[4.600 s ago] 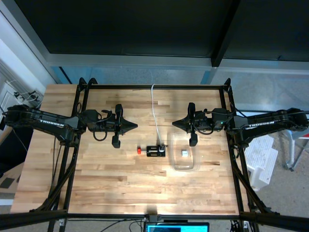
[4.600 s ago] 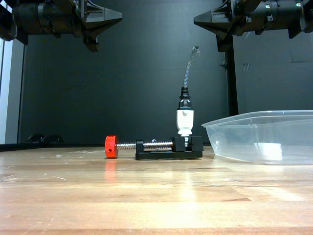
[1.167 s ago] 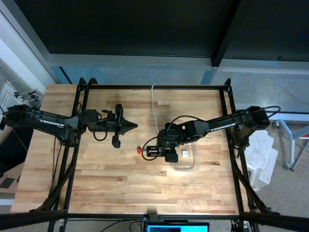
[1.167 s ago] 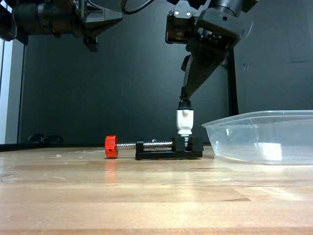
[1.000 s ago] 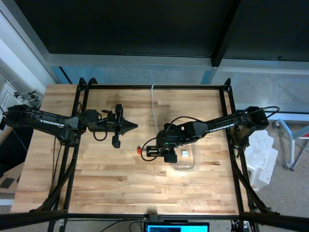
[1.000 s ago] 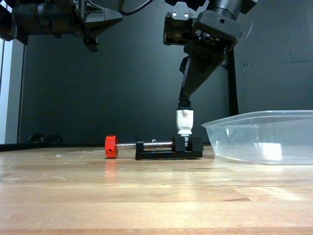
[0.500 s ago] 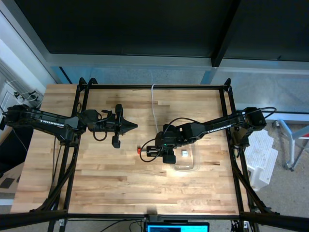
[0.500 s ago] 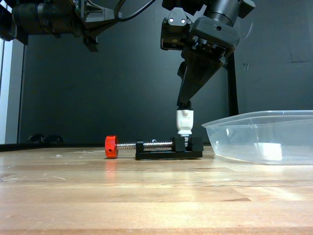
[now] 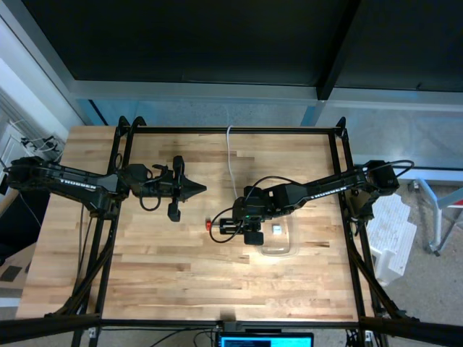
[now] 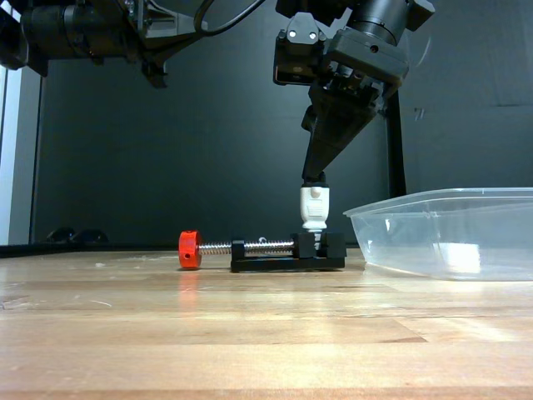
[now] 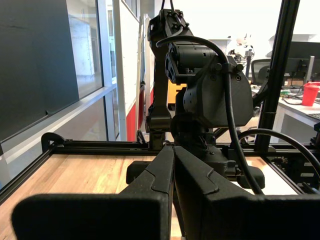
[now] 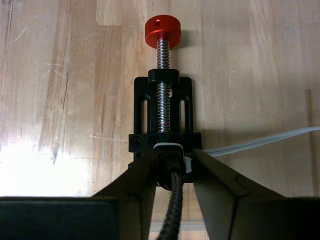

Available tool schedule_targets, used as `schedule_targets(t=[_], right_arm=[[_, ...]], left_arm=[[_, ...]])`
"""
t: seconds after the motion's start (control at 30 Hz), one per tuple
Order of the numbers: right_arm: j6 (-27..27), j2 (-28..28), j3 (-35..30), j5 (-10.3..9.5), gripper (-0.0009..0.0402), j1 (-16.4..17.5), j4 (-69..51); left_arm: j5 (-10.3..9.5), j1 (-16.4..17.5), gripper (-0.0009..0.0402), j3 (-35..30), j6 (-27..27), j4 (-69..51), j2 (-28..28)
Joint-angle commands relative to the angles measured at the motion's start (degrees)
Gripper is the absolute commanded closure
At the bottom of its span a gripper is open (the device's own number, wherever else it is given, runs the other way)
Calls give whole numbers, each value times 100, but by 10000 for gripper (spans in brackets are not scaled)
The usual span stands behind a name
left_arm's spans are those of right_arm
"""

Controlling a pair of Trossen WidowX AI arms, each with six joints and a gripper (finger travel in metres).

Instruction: Remove the power plug from the receptacle and place in the container

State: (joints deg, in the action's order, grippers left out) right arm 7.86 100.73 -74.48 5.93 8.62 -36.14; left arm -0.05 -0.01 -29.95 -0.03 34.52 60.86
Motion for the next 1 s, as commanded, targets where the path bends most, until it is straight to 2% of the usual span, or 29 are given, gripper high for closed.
schedule_targets(t=[0.03, 0.2, 0.3, 1.0], right_arm=[[7, -9, -2, 9, 341, 0, 0], [0, -11, -2, 7, 397, 0, -2], [28, -11, -2, 9, 388, 0, 2], [90, -278, -2, 7, 394, 4, -72]], left_arm=[[2, 0, 393, 0, 2, 0, 0], [2, 0, 393, 0, 2, 0, 0], [2, 0, 393, 0, 2, 0, 0], [2, 0, 393, 0, 2, 2, 0]])
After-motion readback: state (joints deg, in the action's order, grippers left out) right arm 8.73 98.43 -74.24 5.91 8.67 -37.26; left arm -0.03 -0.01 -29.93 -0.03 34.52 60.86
